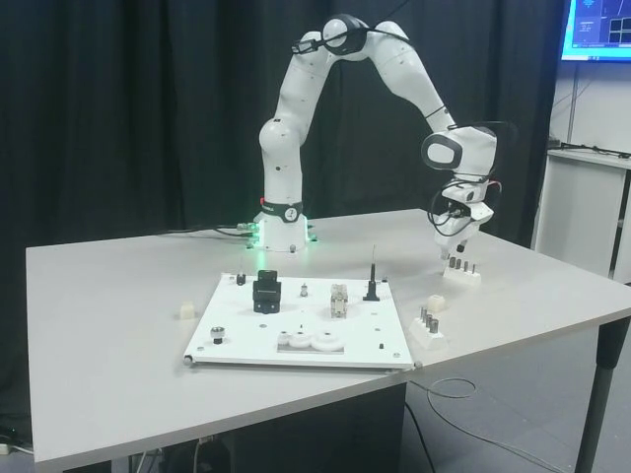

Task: Pick square peg 4.

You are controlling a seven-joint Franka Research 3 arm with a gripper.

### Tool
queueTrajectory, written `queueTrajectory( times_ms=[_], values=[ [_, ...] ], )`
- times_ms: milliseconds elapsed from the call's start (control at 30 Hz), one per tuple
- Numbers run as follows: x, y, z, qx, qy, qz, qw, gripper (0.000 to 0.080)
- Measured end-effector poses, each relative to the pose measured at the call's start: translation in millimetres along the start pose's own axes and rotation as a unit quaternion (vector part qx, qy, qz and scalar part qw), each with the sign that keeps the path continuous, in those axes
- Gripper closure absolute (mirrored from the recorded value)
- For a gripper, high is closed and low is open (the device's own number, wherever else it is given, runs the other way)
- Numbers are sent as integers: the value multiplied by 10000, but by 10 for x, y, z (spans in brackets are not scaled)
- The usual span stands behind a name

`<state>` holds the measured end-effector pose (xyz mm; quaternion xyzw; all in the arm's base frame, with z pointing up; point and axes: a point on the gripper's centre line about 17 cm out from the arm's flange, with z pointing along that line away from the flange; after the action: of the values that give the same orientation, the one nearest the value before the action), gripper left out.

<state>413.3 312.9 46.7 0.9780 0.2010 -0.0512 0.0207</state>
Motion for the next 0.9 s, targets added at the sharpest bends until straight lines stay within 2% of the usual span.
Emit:
queueTrajectory(
  times_ms=[500,800,867,900],
  values=[
    [70,6,145,-47,104,54,9999,3],
    [86,56,185,-61,107,93,9999,3],
    [91,69,186,-61,109,104,9999,33],
    [94,75,186,-60,110,110,9999,224]
  ],
)
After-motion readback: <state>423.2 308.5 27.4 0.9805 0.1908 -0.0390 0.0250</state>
